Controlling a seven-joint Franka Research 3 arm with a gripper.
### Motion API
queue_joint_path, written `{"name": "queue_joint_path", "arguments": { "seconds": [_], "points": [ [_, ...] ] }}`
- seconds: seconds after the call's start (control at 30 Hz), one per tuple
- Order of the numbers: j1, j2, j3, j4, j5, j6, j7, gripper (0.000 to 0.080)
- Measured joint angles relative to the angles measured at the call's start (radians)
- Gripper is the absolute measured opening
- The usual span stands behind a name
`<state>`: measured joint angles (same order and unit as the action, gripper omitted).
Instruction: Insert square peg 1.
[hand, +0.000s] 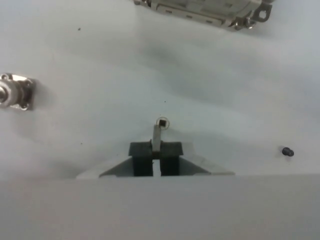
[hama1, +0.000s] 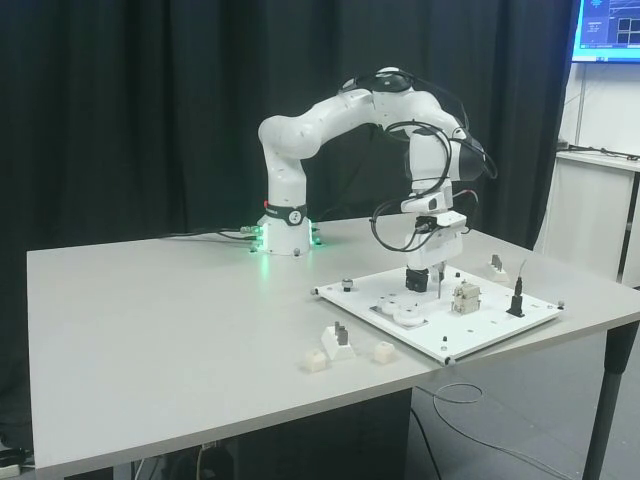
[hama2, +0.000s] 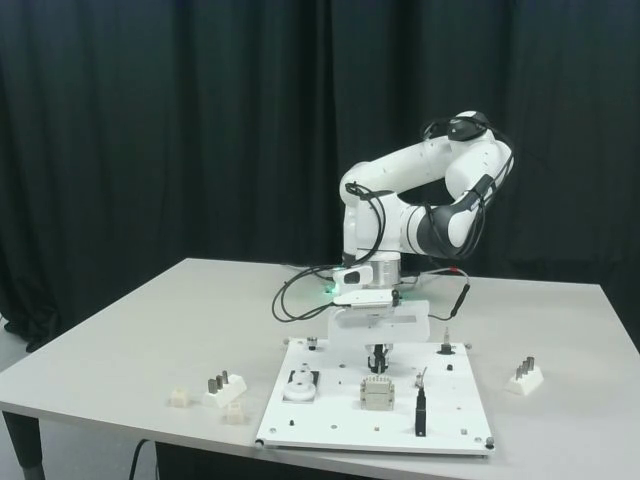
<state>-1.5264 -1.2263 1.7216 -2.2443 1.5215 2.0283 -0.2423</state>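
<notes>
1. A white robot arm (hama1: 330, 115) is bolted to a grey desk (hama1: 160, 300). It reaches forward and down over a white task board (hama2: 340, 415) lying flat near the desk's edge.

2. The pincer (hand: 156, 159) points straight down, just above the board. Its two black fingers (hand: 141, 159) are pressed together on a thin grey square peg (hand: 156, 137), leaving only a narrow slit between them.

3. The peg hangs upright from the fingertips. In the wrist view, its lower tip meets a small ringed hole (hand: 162, 122) in the board. I judge the upright hold is meant to line the peg's flat sides up with that opening. Whether the tip has entered cannot be told.

4. Other fittings stand on the board: a grey metal connector block (hama2: 375, 393), white round gears (hama2: 299, 384) and a black upright plug (hama2: 419, 412).

5. Off the board, a small white holder with spare pegs (hama2: 224, 387) sits on the desk, well apart from the pincer; another holder (hama2: 524, 377) sits on the far side of the board.
</notes>
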Motion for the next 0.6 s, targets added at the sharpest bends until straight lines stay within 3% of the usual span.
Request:
{"name": "queue_joint_path", "arguments": {
  "seconds": [0.6],
  "points": [
    [-0.002,0.0,0.0,0.002,0.001,-0.003,0.022,0.0028]
  ]
}}
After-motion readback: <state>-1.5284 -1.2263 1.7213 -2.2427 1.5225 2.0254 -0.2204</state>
